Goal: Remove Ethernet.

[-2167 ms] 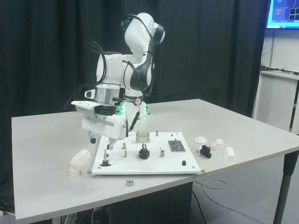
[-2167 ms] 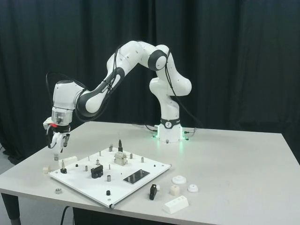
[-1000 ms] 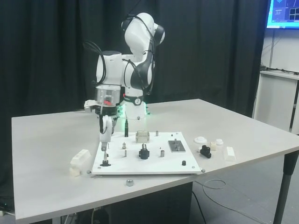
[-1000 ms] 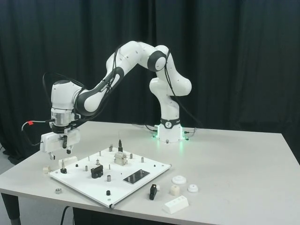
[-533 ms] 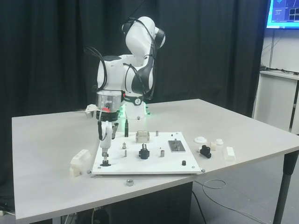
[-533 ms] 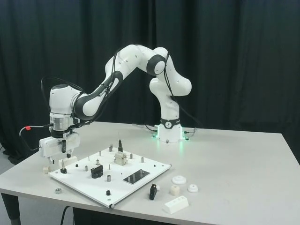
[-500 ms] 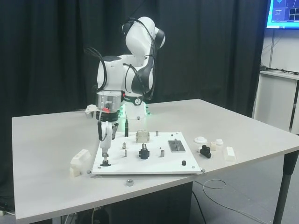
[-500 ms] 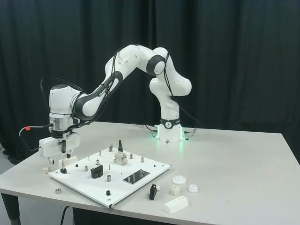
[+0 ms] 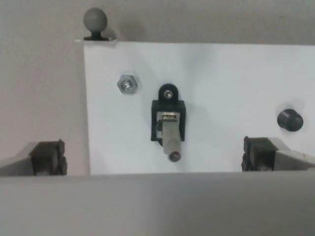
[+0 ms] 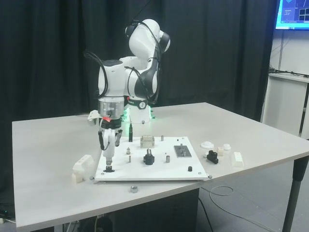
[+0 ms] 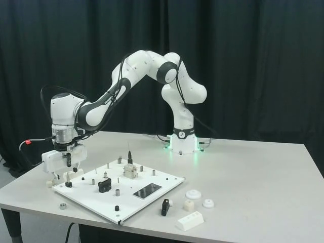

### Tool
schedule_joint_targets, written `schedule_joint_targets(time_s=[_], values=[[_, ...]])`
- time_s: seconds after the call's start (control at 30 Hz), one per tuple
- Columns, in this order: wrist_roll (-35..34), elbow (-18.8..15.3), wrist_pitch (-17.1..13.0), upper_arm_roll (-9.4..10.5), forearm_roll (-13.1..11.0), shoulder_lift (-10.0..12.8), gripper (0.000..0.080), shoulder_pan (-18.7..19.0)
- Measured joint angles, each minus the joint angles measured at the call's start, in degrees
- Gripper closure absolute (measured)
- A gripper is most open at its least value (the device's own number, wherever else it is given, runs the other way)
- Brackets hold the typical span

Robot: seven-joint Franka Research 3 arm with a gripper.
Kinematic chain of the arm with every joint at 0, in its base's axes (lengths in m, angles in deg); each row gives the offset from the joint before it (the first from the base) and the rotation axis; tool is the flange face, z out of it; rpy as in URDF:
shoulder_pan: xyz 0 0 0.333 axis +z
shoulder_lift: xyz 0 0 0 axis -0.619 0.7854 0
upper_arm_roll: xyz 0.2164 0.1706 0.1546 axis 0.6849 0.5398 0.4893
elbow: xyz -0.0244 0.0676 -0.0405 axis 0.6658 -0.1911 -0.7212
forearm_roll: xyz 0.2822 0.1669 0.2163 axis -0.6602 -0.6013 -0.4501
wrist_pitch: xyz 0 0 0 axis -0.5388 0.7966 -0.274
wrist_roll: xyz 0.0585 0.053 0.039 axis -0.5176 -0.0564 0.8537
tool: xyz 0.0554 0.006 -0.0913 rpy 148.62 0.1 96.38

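Above the white board, I am holding the gripper spread wide, fingers straddling the Ethernet plug seated in its black socket.

The white arm reaches out and down, its gripper pointing downward, fingers spread apart.

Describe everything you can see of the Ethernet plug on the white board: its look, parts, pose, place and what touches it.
The Ethernet plug is a small grey connector seated in a black socket holder fixed by a screw near one corner of the white board. It stands upright out of the holder, its free end pointing up at the wrist camera. The open gripper hangs above it, one finger to each side, neither touching it. A hex nut lies close by.
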Motion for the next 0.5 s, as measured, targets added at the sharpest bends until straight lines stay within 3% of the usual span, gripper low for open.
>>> schedule_joint_targets(time_s=[0.5], values=[[0.61, -0.02, 1.37, -0.25, 0.23, 0.65, 0.0003, -0.10]])
